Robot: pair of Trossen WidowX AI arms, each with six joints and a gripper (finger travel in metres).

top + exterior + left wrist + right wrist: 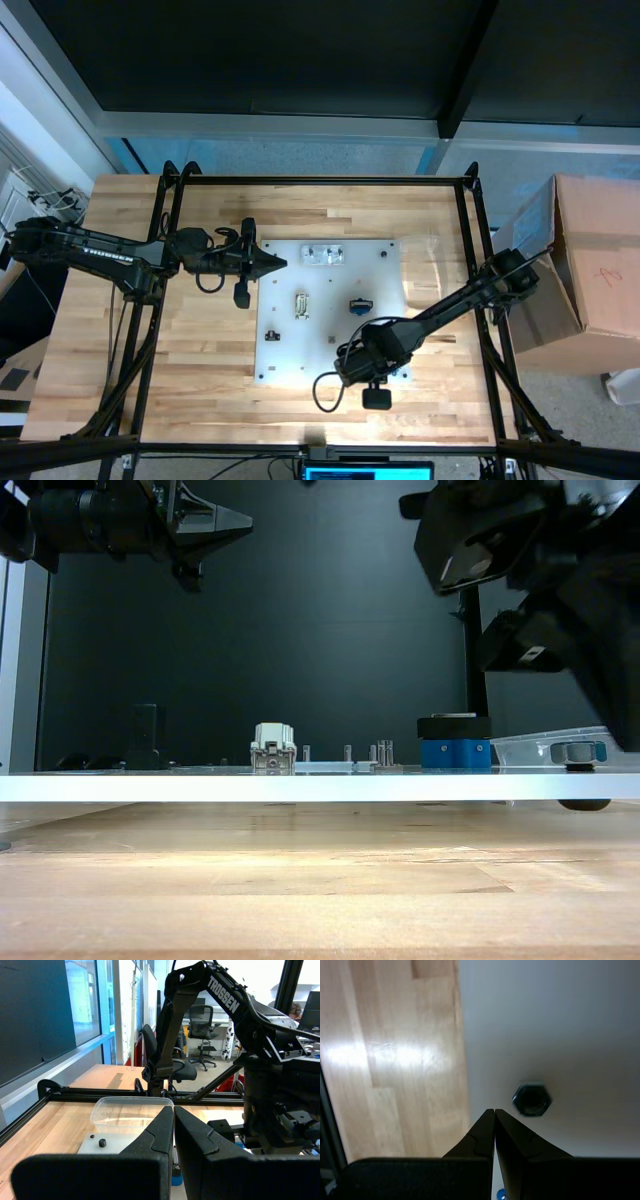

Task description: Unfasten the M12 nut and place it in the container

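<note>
The silver M12 nut (578,751) shows low on the white board (300,340) at its near right, on its stud with no ribs showing. In the right wrist view it is a dark hexagon (532,1099) just beside my right gripper (494,1111), which is shut with nothing between its fingers. That gripper (368,368) hangs over the board's near right part, and the arm hides the nut in the high view. The clear container (438,268) lies right of the board; I see no nut in it. My left gripper (280,263) is shut and empty above the board's far left edge.
A blue block with a black cap (455,742) and a grey connector (273,750) stand on the board, with small silver posts (383,752) between them. A black frame (320,181) rings the table. A cardboard box (590,270) stands to the right.
</note>
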